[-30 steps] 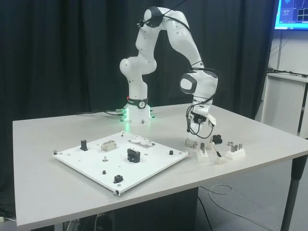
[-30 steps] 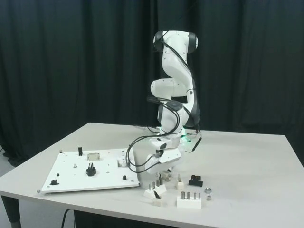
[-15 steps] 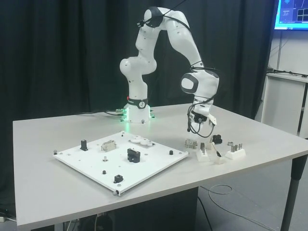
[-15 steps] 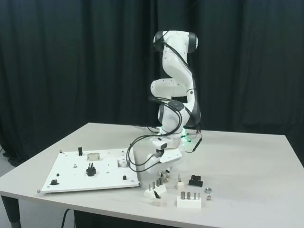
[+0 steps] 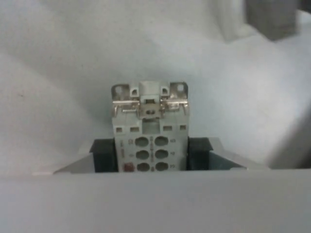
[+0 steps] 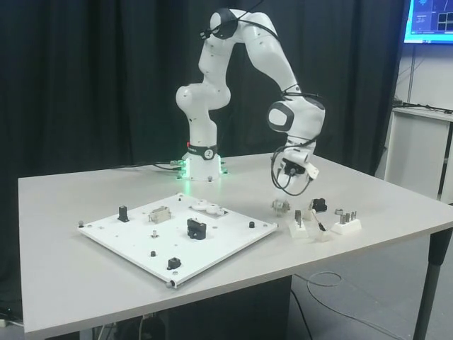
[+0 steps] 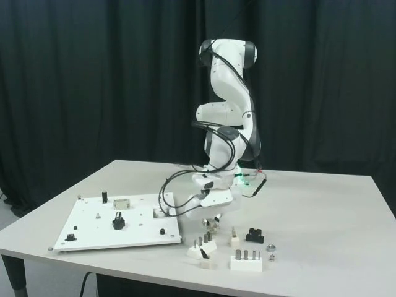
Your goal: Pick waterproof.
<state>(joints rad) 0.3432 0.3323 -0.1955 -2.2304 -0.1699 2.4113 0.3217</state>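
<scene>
While my gripper (image 6: 282, 204) hangs above the grey table (image 6: 85, 273), its fingers are closed on the waterproof connector (image 5: 149, 128), which I see lifted clear of the surface.

From the wrist view I see the connector's white body clamped between two black pads (image 5: 103, 154), metal clips at its far end. From the room views I see it held just beside the white assembly board (image 6: 212, 244), above the small white holders (image 7: 246, 262) near the table's edge.
</scene>
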